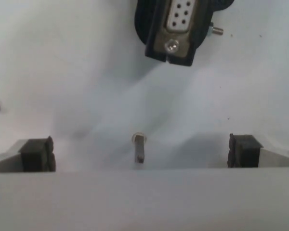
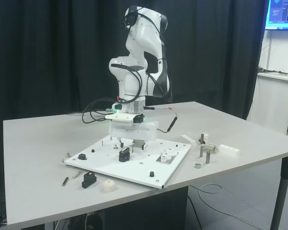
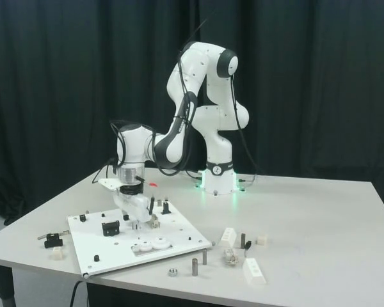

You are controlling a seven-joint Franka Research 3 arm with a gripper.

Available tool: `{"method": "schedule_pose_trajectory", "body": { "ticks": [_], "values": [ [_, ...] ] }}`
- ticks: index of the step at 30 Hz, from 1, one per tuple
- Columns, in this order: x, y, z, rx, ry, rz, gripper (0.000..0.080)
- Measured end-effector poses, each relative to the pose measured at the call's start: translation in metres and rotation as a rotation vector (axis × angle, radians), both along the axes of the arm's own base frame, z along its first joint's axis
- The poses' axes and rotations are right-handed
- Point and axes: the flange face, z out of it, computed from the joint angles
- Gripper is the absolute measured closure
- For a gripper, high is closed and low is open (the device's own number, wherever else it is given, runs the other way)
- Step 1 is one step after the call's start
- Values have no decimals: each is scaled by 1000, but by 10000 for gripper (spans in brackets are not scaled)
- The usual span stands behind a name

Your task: Remove square peg 1.

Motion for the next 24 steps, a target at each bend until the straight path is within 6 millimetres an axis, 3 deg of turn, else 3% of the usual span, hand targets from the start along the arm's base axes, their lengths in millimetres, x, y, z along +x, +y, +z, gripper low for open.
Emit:
{"method": "schedule_pose_trajectory", "body": {
  "ticks": [20,21,24],
  "values": [
    [2,-2,-7,-13,7,39,3],
    [2,-3,-7,-14,7,43,112],
    [2,-5,-7,-15,8,43,112]
  ]
}}
